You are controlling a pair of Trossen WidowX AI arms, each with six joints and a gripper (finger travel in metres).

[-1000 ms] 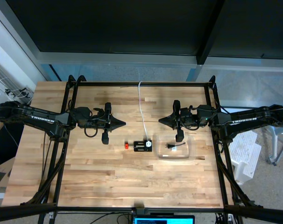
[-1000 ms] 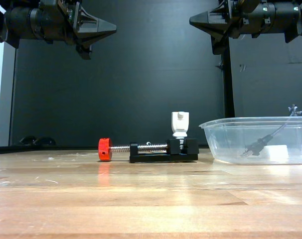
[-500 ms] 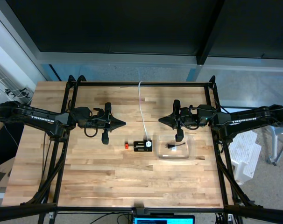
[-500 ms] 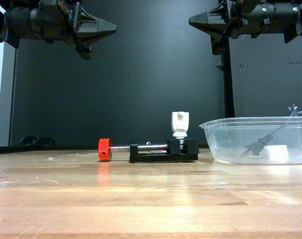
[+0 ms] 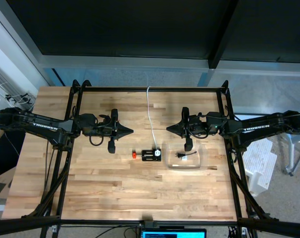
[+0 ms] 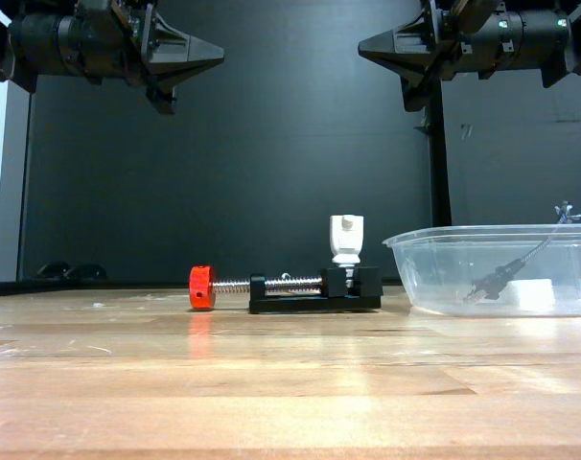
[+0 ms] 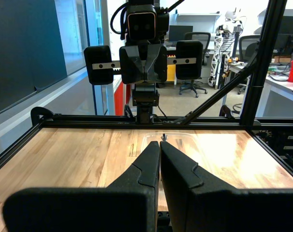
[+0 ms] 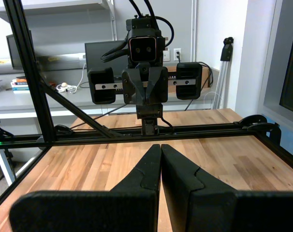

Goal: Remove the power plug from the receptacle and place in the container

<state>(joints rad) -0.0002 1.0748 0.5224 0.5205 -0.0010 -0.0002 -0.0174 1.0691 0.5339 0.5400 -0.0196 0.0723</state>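
Black and tiny, the power plug (image 5: 180, 155) lies inside the shallow clear plastic container (image 5: 200, 161), free of the small white receptacle block (image 5: 158, 152), so your left hand (image 5: 131, 131) and right hand (image 5: 169, 128), both pinched together above the wooden tabletop (image 5: 90, 173), need only parking.

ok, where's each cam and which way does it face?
High: above the near table edge, looking down and away; both arms, left gripper and right gripper pointing at each other.
Low: table height, near edge, level toward receptacle; only gripper heads, high up.
Left wrist: on left arm, along its shut fingers toward the right arm.
Right wrist: mirrored, shut fingers toward the left arm.
Shared: high and low both show power plug in container.
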